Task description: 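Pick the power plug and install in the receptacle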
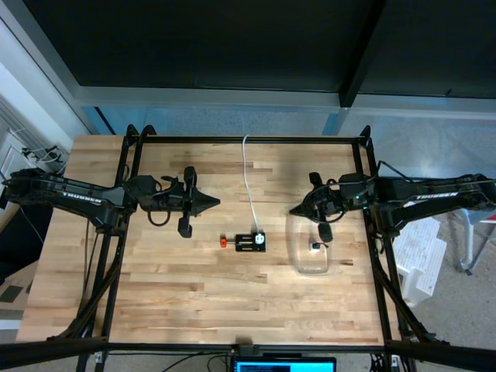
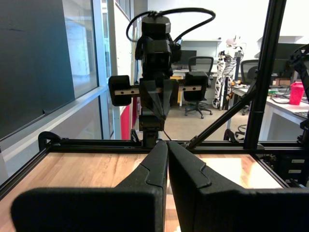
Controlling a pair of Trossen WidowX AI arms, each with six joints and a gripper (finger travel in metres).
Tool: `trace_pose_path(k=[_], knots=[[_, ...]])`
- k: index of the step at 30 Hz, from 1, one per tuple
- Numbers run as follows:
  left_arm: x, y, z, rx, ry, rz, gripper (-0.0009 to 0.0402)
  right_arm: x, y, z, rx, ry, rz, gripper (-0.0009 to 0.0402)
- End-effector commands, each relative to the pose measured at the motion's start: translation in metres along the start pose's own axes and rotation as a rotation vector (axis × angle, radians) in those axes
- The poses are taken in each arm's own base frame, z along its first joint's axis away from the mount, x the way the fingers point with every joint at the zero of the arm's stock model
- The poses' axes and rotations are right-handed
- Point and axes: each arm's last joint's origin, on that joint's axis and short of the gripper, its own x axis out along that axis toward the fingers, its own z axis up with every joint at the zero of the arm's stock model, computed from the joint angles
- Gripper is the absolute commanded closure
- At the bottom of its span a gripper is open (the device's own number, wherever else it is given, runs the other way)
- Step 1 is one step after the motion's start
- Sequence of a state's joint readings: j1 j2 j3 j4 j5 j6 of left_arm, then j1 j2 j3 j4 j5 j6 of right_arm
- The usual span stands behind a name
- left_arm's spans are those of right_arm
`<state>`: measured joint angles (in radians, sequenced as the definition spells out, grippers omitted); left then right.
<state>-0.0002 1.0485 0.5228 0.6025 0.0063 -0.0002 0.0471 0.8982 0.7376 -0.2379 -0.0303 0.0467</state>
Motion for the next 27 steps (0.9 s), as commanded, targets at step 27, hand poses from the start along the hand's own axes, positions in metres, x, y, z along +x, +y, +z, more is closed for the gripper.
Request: trace_pose_path(k=[27], knots=[[0.0, 0.0, 0.0, 0.0, 0.0, 0.0, 0.0393, -0.061, 0.032, -0.033, -0.061, 0.629, -0.06, 0.0393]])
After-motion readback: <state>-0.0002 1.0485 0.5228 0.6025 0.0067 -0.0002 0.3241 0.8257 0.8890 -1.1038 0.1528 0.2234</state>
